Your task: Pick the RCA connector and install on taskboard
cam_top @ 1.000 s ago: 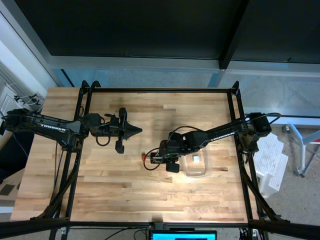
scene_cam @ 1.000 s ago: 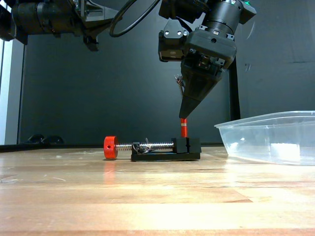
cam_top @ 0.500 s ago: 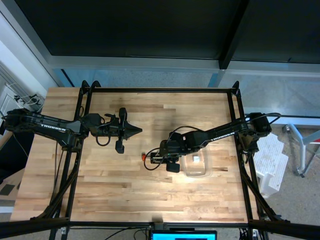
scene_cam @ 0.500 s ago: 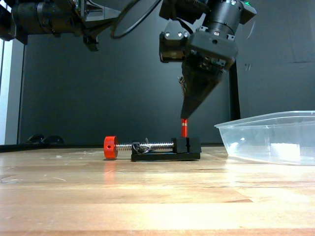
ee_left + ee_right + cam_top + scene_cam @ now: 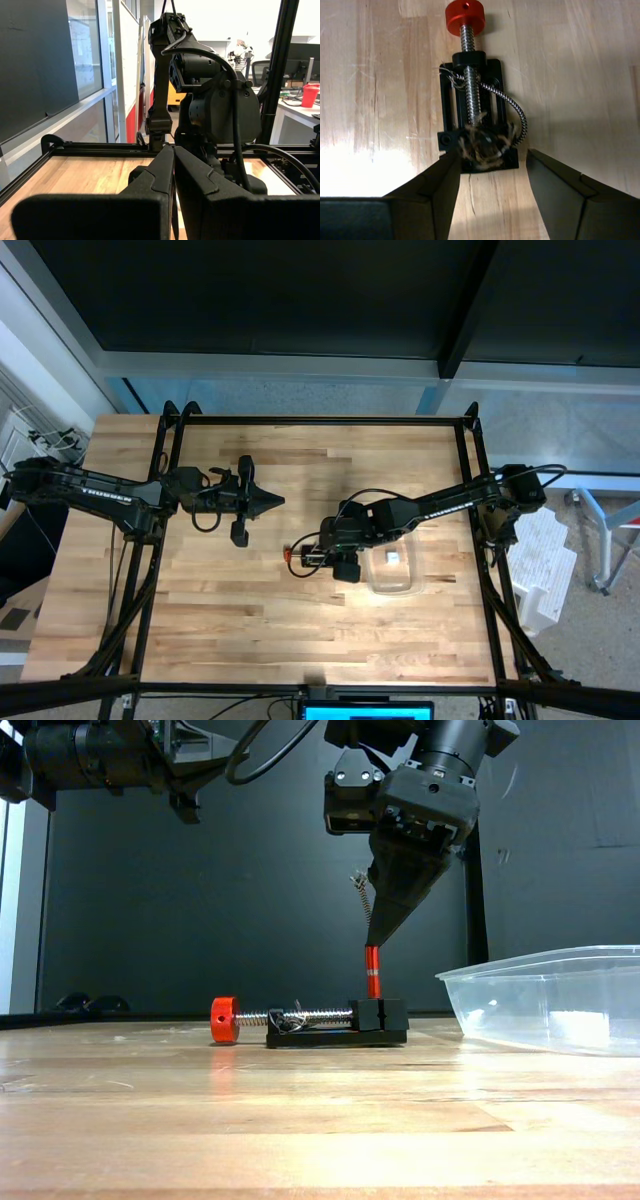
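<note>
RCA connector point(image 5: 372, 972) is being released upright in the taskboard point(image 5: 385, 1018) by the spread right claw point(image 5: 374, 938), best lifted straight; closed left claw point(image 5: 272, 501) is hanging left.

white "TROSSEN" lettering on left arm point(image 5: 100, 496)

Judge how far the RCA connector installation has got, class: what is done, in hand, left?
Done: the red RCA connector stands upright in the taskboard, apparently seated. In hand: the right gripper hovers open just above it; the left gripper is parked aside, shut. Left: probably only to lift clear and check the seating.
</note>
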Robot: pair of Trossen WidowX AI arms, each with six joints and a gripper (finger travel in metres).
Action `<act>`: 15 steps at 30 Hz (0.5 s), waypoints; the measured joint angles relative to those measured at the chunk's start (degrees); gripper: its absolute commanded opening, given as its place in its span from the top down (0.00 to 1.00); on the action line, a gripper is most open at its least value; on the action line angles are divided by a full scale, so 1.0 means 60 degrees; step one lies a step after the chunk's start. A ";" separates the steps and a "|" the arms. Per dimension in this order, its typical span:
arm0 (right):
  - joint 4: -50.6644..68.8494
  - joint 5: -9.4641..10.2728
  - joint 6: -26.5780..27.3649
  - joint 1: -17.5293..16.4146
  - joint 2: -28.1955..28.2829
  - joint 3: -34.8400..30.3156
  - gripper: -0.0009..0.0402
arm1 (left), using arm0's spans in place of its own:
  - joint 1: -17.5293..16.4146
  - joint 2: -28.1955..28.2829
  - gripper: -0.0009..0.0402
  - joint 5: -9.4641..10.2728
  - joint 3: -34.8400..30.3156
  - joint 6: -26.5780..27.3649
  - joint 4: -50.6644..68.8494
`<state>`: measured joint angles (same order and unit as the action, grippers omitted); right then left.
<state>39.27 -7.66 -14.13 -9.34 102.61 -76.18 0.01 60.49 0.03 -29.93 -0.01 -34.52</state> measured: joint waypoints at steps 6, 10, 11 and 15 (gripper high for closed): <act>0.0597 0.0033 0.0058 -0.0007 -0.0342 0.0000 0.50 | 0.0000 0.0000 0.98 0.0000 -0.0004 0.0004 0.0007; 0.0685 0.0036 0.0135 -0.0033 -0.0470 0.0000 0.50 | 0.0000 0.0000 0.98 0.0000 0.0000 0.0000 0.0004; 0.0685 0.0036 0.0135 -0.0044 -0.0477 0.0000 0.50 | 0.0000 0.0000 0.98 0.0000 0.0000 0.0004 0.0000; 0.0685 0.0036 0.0142 -0.0066 -0.0477 0.0000 0.50 | 0.0000 0.0000 0.98 0.0004 0.0000 0.0004 0.0000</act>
<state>43.38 -7.44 -13.28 -9.74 99.74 -76.18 0.01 60.49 0.05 -29.93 0.01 -34.52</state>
